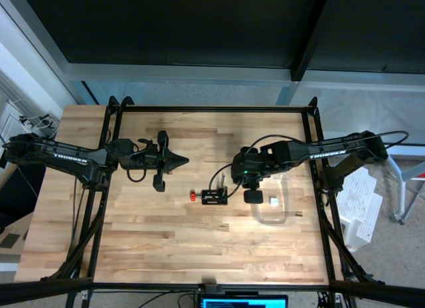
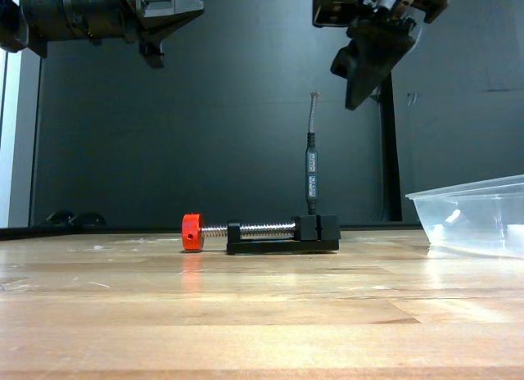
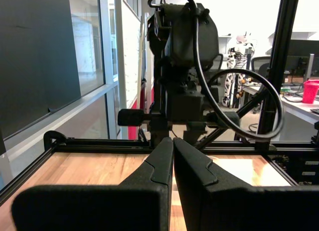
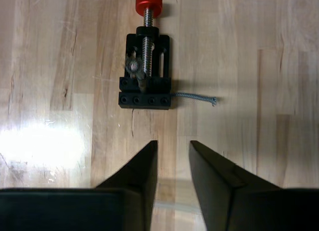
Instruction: Remove the USB-C connector from taskboard and place in the container
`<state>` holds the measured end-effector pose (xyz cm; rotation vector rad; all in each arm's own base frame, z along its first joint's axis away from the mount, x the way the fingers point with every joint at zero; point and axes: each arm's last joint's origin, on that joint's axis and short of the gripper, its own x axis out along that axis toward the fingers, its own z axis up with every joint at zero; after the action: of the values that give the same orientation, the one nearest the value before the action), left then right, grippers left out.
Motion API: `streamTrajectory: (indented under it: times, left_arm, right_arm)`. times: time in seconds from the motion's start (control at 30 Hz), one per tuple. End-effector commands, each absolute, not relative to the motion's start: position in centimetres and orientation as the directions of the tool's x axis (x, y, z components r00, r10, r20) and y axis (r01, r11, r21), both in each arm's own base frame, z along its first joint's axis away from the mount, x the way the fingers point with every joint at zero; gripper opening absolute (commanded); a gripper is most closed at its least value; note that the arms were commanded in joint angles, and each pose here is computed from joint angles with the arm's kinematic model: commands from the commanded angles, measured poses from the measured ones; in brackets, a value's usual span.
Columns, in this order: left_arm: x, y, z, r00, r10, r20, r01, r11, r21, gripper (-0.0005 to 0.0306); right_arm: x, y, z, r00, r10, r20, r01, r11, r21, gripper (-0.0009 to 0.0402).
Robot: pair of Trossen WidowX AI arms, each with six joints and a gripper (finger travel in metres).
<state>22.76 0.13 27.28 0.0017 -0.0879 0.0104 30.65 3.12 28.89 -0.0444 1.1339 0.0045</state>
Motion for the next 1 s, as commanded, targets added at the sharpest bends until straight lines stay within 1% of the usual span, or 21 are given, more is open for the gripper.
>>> streamTrajectory:
  times: [0.03,0.17,0.23,0.27,0.43,0.57,0.7,0.87,1.0]
  left_arm:
    - [22.77,0.13,27.28,0.99609,0.010,0.088,-0.010,0.99995,0.002,0.0000]
    - [22.77,0.13,27.28,0.99609,0.010,0.088,-0.010,0.99995,0.002,0.0000]
    - [22.76,0.13,27.29,0.99606,0.010,0.088,-0.010,0.99995,0.002,0.0000]
    - [22.76,0.13,27.29,0.99605,0.010,0.088,-0.010,0.99995,0.002,0.0000]
    - [22.77,0.13,27.28,0.99609,0.010,0.088,-0.010,0.99995,0.002,0.0000]
    - [22.76,0.13,27.29,0.99602,0.010,0.089,-0.010,0.99995,0.002,0.0000]
    - [22.77,0.13,27.28,0.99612,0.010,0.087,-0.010,0.99995,0.002,0.0000]
    - [22.76,0.13,27.29,0.99606,0.010,0.088,-0.010,0.99995,0.002,0.0000]
    - [22.77,0.14,27.28,0.99608,0.010,0.088,-0.010,0.99994,0.002,0.0000]
  right_arm:
    - [31.4,3.4,28.6,0.416,-0.017,-0.909,-0.023,0.999,-0.029,0.0129]
    - [32.1,3.7,28.0,0.402,-0.016,-0.916,-0.026,0.999,-0.029,0.0156]
    - [32.4,3.9,27.8,0.405,-0.029,-0.914,-0.020,0.999,-0.040,0.0161]
    - [32.5,4.1,27.7,0.410,-0.033,-0.912,-0.015,0.999,-0.043,0.0162]
    - [32.9,4.7,27.1,0.410,-0.026,-0.912,-0.020,0.999,-0.038,0.0161]
    - [33.5,5.0,26.6,0.414,-0.023,-0.910,-0.017,0.999,-0.033,0.0161]
    - [34.3,5.2,26.0,0.415,-0.022,-0.910,-0.016,0.999,-0.032,0.0161]
    - [34.9,5.2,25.3,0.423,-0.045,-0.905,-0.006,0.999,-0.053,0.0161]
    - [35.4,5.3,24.6,0.419,-0.043,-0.907,-0.006,0.999,-0.050,0.0161]
